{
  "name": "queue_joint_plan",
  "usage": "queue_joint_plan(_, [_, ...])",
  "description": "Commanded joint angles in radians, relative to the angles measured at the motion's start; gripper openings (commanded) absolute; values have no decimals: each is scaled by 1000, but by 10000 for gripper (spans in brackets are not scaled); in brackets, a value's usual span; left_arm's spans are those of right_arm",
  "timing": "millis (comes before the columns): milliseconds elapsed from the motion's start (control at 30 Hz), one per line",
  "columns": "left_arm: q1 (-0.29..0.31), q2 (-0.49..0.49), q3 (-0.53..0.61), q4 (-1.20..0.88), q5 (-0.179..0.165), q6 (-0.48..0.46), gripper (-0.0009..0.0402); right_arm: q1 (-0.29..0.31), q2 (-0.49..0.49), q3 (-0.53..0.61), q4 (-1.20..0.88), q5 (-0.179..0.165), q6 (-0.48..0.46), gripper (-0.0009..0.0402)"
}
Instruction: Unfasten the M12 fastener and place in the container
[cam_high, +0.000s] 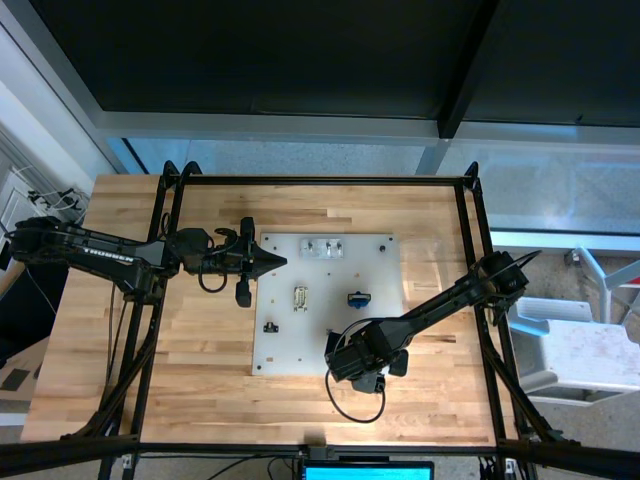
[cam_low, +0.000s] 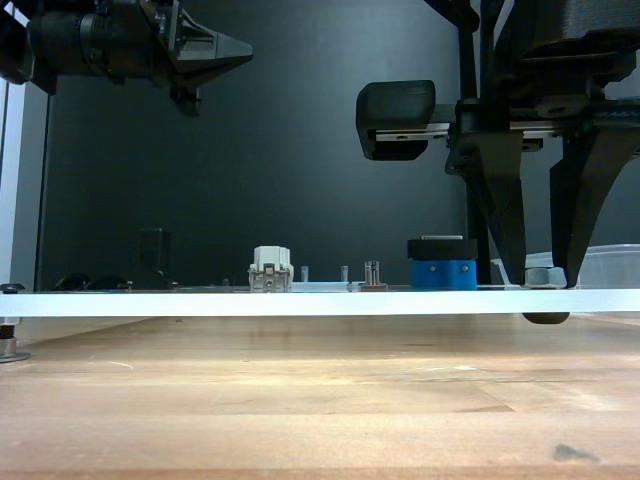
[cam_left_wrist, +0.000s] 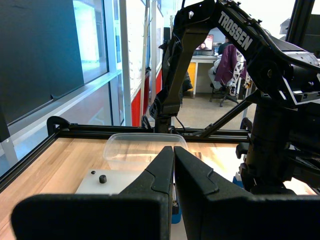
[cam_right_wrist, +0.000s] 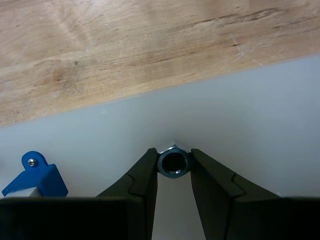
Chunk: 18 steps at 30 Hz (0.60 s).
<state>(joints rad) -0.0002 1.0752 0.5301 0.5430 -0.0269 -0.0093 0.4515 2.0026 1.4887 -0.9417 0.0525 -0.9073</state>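
Clearly, the right gripper (cam_low: 540, 280) stands low at the near right edge of the white board (cam_high: 300, 345), with its two fingers pointing down and closed against the sides of the M12 nut (cam_right_wrist: 173, 163). The right wrist view shows this best: the small silver nut is pinched between both fingertips, with white board around it, so it is not in the container (cam_left_wrist: 142, 150). The stud is hidden there, and I cannot tell if the nut sits on its stud. The low view shows the nut down at board level, with the clear container behind it and a blue part (cam_low: 441, 274) beside. The high view hides both nut and container under the right arm. The left gripper (cam_high: 278, 262) hangs high over the board's far left edge, and the left wrist view shows its fingers pressed together, holding nothing.
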Motion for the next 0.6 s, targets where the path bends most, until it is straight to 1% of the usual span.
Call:
queue_joint_plan(33, [0, 0, 0, 0, 0, 0, 0, 1, 0, 0, -2, -2, 1, 45])
queue_joint_plan(433, [0, 0, 0, 0, 0, 0, 0, 4, 0, 0, -5, -1, 1, 182])
queue_joint_plan(600, [0, 0, 0, 0, 0, 0, 0, 6, -10, 0, -10, -1, 1, 217])
